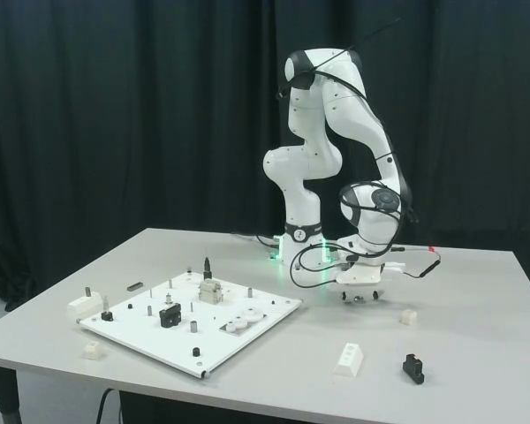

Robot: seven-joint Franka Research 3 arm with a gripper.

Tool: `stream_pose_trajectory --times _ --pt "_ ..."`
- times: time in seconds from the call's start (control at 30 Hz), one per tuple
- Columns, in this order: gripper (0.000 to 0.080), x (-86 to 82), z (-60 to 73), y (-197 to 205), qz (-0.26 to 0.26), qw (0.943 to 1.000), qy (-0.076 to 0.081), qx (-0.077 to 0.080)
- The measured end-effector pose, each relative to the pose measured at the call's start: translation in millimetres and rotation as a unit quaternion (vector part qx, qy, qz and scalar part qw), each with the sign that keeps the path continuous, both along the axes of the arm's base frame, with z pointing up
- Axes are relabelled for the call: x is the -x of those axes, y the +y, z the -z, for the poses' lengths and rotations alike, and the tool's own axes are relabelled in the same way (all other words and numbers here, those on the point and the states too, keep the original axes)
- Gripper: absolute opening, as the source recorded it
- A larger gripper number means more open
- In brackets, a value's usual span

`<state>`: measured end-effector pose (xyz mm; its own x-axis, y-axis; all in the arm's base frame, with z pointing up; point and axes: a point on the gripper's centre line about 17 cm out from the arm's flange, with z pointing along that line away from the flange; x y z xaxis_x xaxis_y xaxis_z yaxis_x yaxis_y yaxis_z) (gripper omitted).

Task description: Pick bolt 4.

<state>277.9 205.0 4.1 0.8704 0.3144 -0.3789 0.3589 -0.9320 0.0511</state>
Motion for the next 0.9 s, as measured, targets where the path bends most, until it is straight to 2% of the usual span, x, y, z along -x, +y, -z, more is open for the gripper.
stream_pose_trajectory --times 0.73,0.77,0.9 --pt "0.08 -0.4 6.6 -0.1 -0.008 1.0 -0.001 -0.002" --pt "0.052 -0.3 6.7 0.0 -0.009 1.0 -0.001 -0.002" --pt "0.052 -0.1 7.0 -0.2 -0.01 0.9999 -0.001 -0.002"
